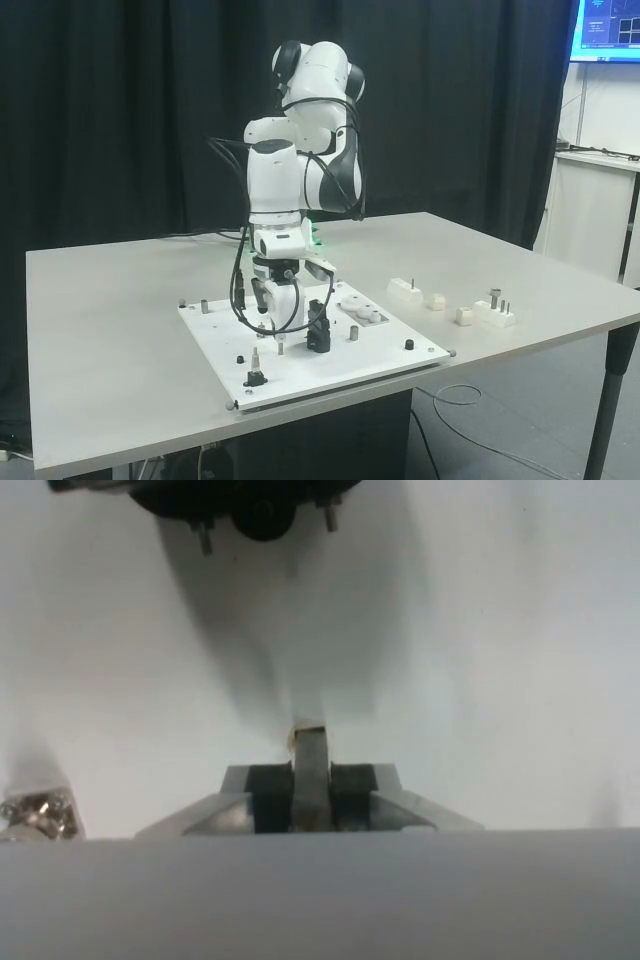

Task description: Insert square peg 2.

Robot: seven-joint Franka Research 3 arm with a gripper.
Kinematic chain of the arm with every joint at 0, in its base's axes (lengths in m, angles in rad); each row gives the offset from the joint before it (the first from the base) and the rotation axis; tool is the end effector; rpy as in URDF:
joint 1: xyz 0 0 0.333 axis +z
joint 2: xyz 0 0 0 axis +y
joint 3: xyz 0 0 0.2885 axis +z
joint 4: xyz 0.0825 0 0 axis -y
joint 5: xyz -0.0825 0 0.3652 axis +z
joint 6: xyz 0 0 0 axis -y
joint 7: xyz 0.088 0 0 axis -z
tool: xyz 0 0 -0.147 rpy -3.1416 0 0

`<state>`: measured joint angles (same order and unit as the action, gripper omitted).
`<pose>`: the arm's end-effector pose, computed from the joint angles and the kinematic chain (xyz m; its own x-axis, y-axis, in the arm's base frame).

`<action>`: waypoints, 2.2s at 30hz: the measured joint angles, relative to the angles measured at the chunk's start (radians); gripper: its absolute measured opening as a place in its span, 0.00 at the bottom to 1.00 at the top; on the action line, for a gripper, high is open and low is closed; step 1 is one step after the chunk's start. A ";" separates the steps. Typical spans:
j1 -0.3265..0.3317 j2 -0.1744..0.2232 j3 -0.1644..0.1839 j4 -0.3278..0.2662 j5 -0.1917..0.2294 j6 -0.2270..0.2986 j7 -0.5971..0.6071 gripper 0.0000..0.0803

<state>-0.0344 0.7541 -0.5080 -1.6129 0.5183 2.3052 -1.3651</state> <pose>0.5980 -0.2971 0.1806 0.8189 0.5699 0.0687 0.5685 -0.8217 0.0403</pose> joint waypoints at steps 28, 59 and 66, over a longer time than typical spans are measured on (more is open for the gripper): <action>0.000 0.004 0.000 0.000 0.002 0.003 -0.032 0.09; 0.005 -0.013 -0.014 0.001 -0.010 -0.020 -0.022 0.40; 0.006 -0.035 -0.015 0.001 -0.037 -0.045 0.003 0.81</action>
<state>-0.0287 0.7195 -0.5226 -1.6122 0.4812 2.2599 -1.3622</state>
